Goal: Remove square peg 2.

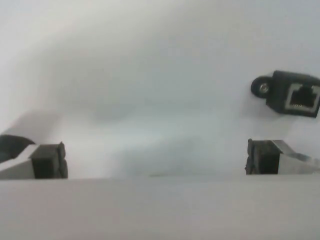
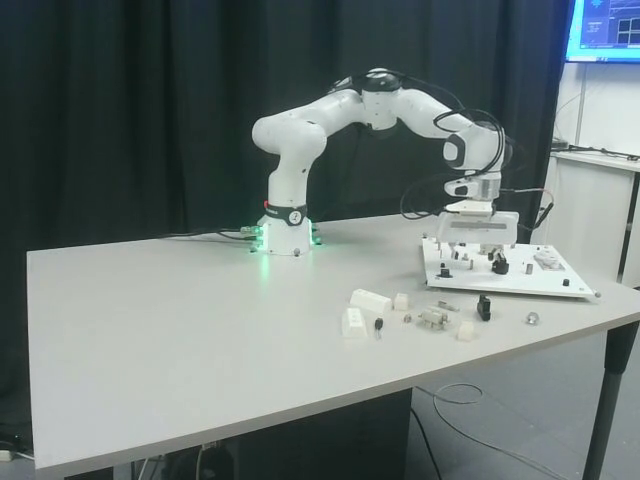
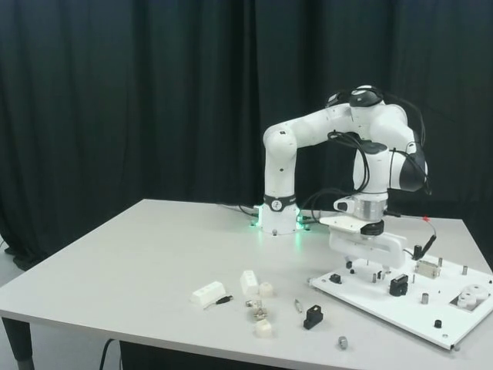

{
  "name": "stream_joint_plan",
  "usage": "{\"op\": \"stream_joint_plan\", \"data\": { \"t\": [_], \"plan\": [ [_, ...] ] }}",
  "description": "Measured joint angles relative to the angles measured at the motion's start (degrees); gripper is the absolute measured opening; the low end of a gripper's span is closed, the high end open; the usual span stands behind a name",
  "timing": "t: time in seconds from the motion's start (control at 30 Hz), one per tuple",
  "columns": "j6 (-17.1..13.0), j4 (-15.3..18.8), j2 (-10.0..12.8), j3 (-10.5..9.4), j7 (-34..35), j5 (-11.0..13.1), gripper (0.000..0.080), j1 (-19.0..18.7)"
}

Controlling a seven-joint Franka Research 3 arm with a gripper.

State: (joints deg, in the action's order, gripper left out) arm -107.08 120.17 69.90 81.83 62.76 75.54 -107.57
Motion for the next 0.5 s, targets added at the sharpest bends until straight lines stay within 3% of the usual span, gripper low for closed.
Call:
{"op": "stream_joint_plan", "data": {
  "t": [0.5],
  "plan": [
    [-0.3, 0.4, 0.0, -1.71, 4.6, 0.6, 0.0800, -1.4]
  ]
}}
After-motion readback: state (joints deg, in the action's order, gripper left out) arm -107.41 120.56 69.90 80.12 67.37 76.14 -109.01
